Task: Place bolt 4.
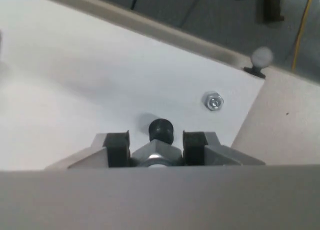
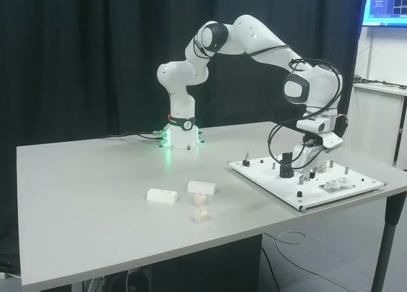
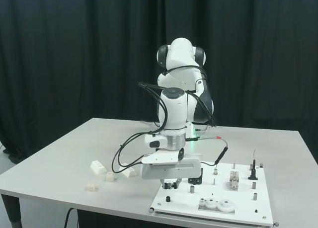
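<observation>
My gripper [image 1: 156, 146] hangs low over the white board [image 1: 100, 79]. Its black pads [image 1: 118, 147] sit against a grey hex-headed bolt [image 1: 156, 155], whose black lower end [image 1: 160, 129] points down at the board and casts a shadow there. In the first room view the gripper [image 2: 310, 171] is above the middle of the board [image 2: 267, 174]. In the second room view the gripper [image 3: 171, 184] is over the board's [image 3: 218, 190] near left part. Whether the bolt touches the board is hidden.
A grey nut [image 1: 213, 100] lies on the board close to the bolt. A white-headed peg [image 1: 261, 57] marks a board corner. Gears [image 3: 218, 205], posts and a black stand [image 3: 253, 173] occupy the board. White blocks [image 2: 162, 195] lie on the grey table.
</observation>
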Robot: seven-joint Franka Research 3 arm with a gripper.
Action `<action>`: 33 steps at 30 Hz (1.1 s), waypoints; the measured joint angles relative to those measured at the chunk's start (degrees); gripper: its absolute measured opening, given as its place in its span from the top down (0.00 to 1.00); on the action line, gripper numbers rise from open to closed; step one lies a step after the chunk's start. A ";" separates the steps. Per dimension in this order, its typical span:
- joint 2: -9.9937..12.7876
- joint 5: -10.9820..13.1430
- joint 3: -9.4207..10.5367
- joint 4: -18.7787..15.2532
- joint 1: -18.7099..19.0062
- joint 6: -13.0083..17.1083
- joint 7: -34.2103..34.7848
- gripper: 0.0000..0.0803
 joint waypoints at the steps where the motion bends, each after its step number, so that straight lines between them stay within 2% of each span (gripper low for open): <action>1: 0.01 0.00 -0.03 0.00 0.00 -0.01 0.31 0.72; 33: 0.45 0.00 -0.10 0.00 0.03 -0.08 2.80 0.72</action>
